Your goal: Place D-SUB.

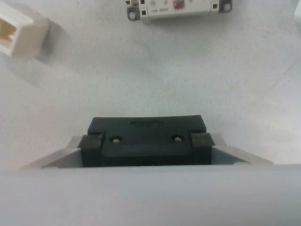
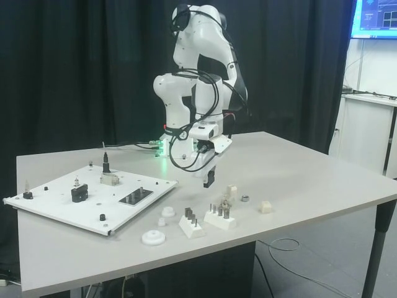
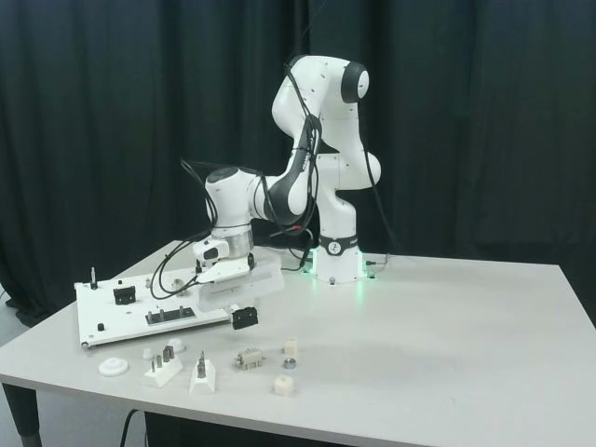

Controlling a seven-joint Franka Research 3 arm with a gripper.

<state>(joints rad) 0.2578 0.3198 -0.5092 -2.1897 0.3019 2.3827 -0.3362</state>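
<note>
First room view: at the left of the frame we see a white board [image 2: 93, 198] lying on the grey table [image 2: 310, 167], with small black parts standing on it. Moving right, near the lower middle, a white disc [image 2: 152, 237] and two white blocks [image 2: 192, 225] with pins sit on the table in front of the board. Above them, at the middle of the frame, our gripper [image 2: 209, 178] hangs over the table, its fingers clamped on the black plug [image 2: 209, 179], clear of the surface. Further right lie a small ring [image 2: 245, 198] and a small white cube [image 2: 265, 207]. The wrist picture shows the plug [image 1: 146, 141] gripped between the two fingers, with a white housing [image 1: 19, 29] and a flat connector [image 1: 178, 8] on the table beyond it.
</note>
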